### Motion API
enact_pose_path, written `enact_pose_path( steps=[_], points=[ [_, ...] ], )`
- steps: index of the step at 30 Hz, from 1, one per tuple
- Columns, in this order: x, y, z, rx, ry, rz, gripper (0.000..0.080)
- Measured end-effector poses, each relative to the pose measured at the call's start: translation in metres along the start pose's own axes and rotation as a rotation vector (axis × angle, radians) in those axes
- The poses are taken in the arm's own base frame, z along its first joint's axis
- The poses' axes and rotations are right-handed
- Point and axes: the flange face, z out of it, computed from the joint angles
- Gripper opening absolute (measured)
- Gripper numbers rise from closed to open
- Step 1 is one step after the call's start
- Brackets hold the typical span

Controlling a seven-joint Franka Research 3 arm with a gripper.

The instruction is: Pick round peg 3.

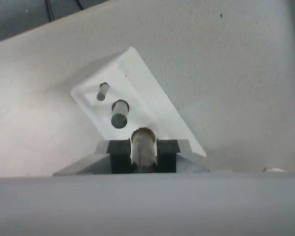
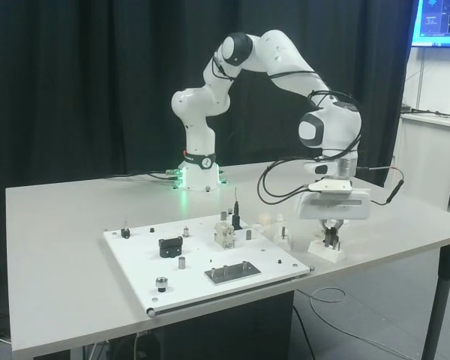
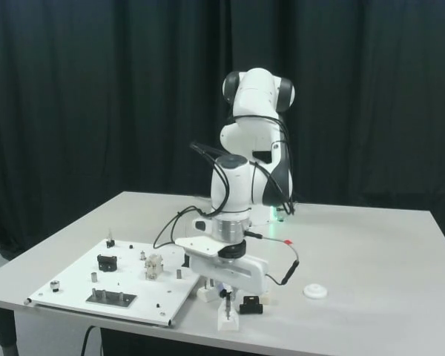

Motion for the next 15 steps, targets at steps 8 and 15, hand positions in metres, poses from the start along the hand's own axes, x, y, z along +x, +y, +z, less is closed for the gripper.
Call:
enact_pose_path(
  steps=[8,15],
  points=[
    [0.000,0.001,-0.012,-0.006,-0.009,0.002,0.0106],
    [0.001,0.001,-0.020,-0.005,-0.012,0.003,0.0106]
  ],
)
